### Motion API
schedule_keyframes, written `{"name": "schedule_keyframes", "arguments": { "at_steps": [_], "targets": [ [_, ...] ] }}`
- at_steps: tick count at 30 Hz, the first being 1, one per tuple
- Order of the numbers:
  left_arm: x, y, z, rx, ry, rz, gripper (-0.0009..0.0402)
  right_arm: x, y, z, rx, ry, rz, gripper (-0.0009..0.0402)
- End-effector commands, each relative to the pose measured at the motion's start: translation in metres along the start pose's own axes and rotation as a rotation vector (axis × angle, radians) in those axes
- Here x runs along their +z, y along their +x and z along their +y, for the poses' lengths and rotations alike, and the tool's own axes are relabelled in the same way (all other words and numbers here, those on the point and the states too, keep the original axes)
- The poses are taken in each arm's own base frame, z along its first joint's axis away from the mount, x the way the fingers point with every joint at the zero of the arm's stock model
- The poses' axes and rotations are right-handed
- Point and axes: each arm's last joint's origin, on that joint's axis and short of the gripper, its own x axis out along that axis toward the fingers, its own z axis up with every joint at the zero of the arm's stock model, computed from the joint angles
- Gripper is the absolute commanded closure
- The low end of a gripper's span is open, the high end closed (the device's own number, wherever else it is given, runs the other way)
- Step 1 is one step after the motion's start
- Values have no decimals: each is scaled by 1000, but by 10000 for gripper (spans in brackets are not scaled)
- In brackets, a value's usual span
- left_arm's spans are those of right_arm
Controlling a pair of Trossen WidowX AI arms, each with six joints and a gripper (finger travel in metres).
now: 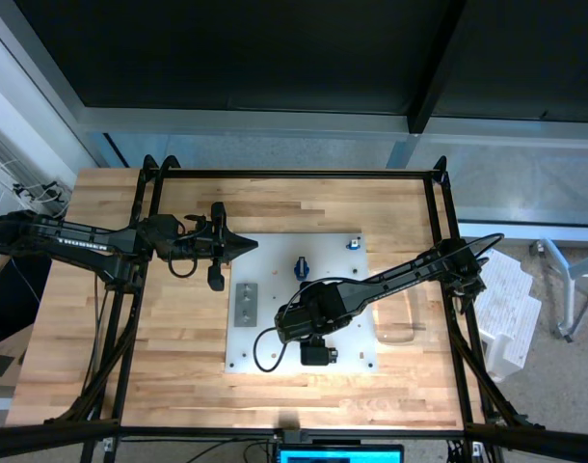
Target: Pick the HAN10E connector and install on the hub
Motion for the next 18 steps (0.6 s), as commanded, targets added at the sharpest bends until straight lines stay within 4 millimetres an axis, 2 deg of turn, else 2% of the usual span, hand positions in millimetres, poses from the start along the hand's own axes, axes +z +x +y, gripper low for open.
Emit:
{"name": "schedule_keyframes", "arguments": {
  "at_steps": [1, 12, 18],
  "targets": [
    [0, 0, 0, 0, 0, 0, 392, 0, 7, -2, -10, 14, 20, 138],
    [0, 0, 0, 0, 0, 0, 392, 1, 28, -4, -18, 15, 53, 139],
    [0, 0, 0, 0, 0, 0, 392, 1, 24, -4, -10, 8, 43, 144]
  ]
}}
